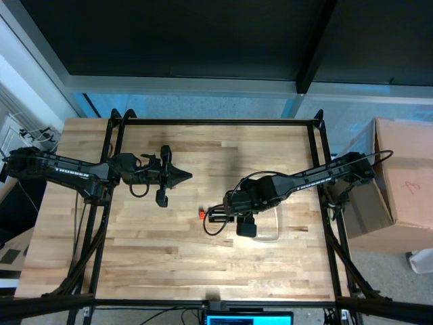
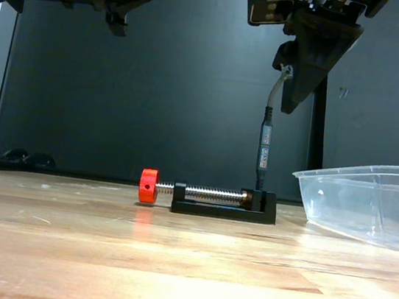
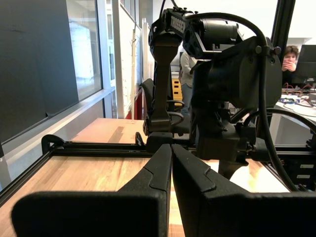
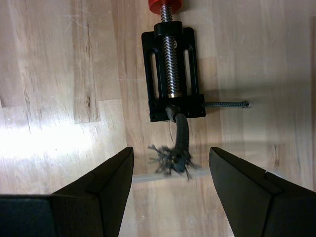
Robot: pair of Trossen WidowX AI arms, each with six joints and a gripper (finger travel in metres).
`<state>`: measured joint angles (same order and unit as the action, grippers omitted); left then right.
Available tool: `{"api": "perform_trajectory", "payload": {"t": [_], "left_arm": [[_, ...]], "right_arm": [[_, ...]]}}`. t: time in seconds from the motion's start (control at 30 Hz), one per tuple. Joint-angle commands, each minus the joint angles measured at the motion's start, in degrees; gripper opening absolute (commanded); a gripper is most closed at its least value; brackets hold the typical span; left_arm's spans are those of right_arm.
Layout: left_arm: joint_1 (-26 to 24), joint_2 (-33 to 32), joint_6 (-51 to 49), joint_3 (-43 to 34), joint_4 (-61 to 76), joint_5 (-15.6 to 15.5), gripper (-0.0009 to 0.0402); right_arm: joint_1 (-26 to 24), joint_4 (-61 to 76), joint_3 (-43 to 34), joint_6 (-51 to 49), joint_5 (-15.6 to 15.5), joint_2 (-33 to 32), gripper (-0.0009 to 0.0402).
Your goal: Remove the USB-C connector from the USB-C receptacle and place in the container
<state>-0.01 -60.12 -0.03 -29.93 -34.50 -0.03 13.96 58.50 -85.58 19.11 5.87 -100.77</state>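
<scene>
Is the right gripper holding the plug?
No, the right gripper is open above the plug standing in the clamp; the left gripper hangs shut farther left.

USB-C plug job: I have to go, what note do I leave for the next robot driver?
Left gripper: shut, empty, raised high at the left.
Right gripper: open, above the connector, fingers either side of the cable's frayed end, not gripping.
Black USB-C connector with grey braided cable: upright, seated in the black screw clamp with red knob.
Clear plastic container: right of the clamp.
Done: nothing yet. Left: grip the connector, pull it out, drop it in the container.
</scene>
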Motion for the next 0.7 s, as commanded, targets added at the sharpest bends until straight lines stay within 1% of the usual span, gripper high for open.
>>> {"api": "perform_trajectory", "payload": {"t": [0.03,0.13,0.4,0.47,0.7], "left_arm": [[0.0,0.0,0.0,0.0,0.0,0.0,0.0],[0.0,0.0,0.0,0.0,0.0,0.0,0.0],[0.0,0.0,0.0,0.0,0.0,0.0,0.0],[0.0,0.0,0.0,0.0,0.0,0.0,0.0],[0.0,0.0,0.0,0.0,0.0,0.0,0.0]], "right_arm": [[0.2,-1.0,0.0,0.0,0.0,-0.5,0.0212],[0.3,-1.2,0.0,0.1,-1.1,-0.6,0.0212],[1.0,-2.7,0.0,-0.1,-2.1,-2.9,0.0208],[1.0,-3.3,0.0,-0.1,-3.0,-3.6,0.0202],[1.4,-4.6,0.0,0.0,-3.2,-4.4,0.0173]]}}
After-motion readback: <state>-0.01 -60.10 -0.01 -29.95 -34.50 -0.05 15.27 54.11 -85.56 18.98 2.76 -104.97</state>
